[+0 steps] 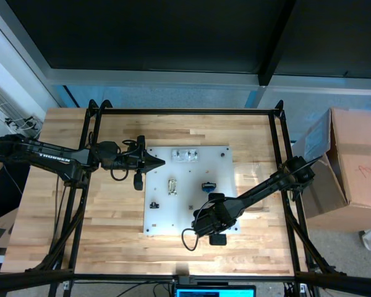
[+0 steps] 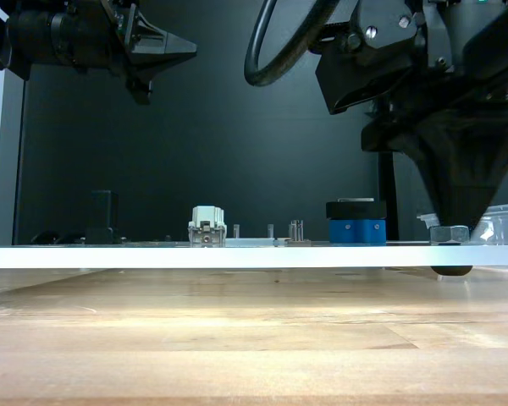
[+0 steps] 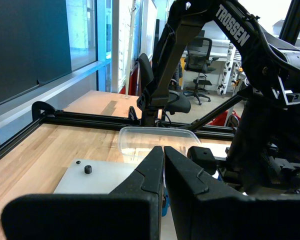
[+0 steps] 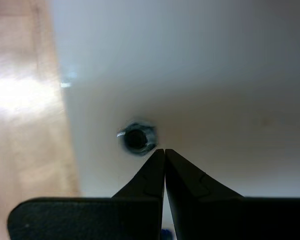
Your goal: Unfasten the M12 nut and place it in the container
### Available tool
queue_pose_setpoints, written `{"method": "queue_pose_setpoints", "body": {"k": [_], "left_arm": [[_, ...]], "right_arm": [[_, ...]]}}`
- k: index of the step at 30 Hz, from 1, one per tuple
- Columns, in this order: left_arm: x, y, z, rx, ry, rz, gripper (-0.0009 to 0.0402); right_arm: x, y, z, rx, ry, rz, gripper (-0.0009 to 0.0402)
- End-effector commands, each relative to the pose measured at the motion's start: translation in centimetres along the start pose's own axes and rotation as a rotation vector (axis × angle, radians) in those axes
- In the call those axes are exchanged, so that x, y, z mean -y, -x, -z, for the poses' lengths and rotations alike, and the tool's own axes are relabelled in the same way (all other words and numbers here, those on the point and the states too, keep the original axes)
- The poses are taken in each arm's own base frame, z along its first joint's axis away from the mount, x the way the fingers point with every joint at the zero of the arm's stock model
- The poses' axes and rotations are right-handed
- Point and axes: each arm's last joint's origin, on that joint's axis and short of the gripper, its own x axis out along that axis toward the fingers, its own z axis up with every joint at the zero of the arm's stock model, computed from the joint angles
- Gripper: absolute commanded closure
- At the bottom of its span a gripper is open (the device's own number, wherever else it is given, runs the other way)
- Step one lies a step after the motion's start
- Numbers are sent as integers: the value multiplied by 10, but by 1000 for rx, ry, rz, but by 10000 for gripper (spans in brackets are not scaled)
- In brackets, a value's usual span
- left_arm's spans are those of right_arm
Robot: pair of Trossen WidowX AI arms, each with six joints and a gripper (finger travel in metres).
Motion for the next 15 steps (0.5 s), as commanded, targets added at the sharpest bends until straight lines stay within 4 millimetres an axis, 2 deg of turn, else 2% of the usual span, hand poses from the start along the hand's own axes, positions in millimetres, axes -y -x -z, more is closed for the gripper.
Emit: {"method": "queue_pose_setpoints", "body": {"k": [1,6,15], "left_arm": [[0,0,0,0,0,0,393],[0,0,0,0,0,0,393],[0,0,0,0,0,0,393]], "right_arm": [[-5,9,-1,-26,-11,-128,393],[-11,17,-2,-66,-48,-277,393],[-9,12,1,-62,-46,-227,393]]}}
